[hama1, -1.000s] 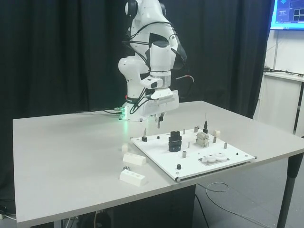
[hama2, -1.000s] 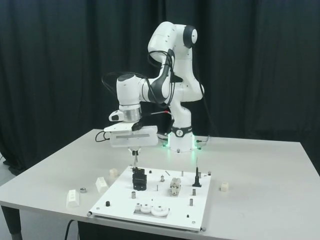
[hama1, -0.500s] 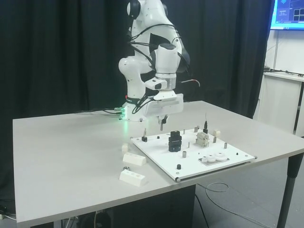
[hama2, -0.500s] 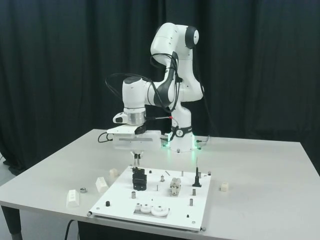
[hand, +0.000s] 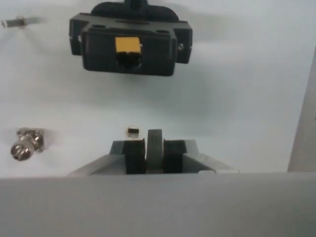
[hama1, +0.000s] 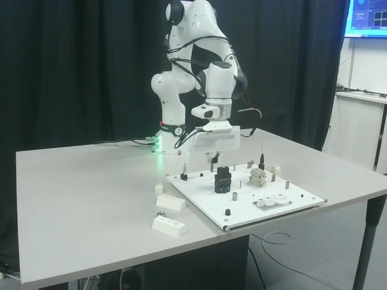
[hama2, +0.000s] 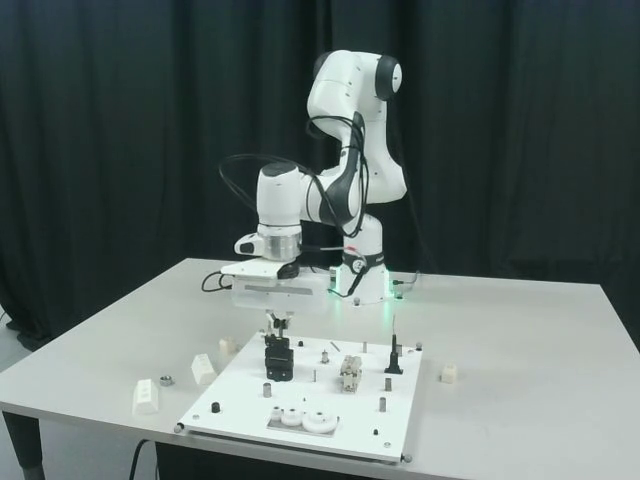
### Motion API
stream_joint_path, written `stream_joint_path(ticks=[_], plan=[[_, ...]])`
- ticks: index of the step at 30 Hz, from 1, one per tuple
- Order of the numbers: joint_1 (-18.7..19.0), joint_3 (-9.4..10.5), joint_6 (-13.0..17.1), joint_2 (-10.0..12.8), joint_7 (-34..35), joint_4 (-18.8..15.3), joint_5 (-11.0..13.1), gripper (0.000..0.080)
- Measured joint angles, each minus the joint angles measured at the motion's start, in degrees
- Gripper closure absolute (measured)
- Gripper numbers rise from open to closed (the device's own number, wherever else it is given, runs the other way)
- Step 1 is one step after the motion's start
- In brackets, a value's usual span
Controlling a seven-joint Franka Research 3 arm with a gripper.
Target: Insert square peg 2.
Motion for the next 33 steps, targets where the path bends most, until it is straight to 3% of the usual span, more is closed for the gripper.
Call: stream_joint_path(ticks=[20,33], plan=[[0.0,0.72,0.7,0.0,1.7,-1.7,0.1,0.0729],[0.0,1.67,4.6,0.0,3.7,-4.1,0.2,0.0729]])
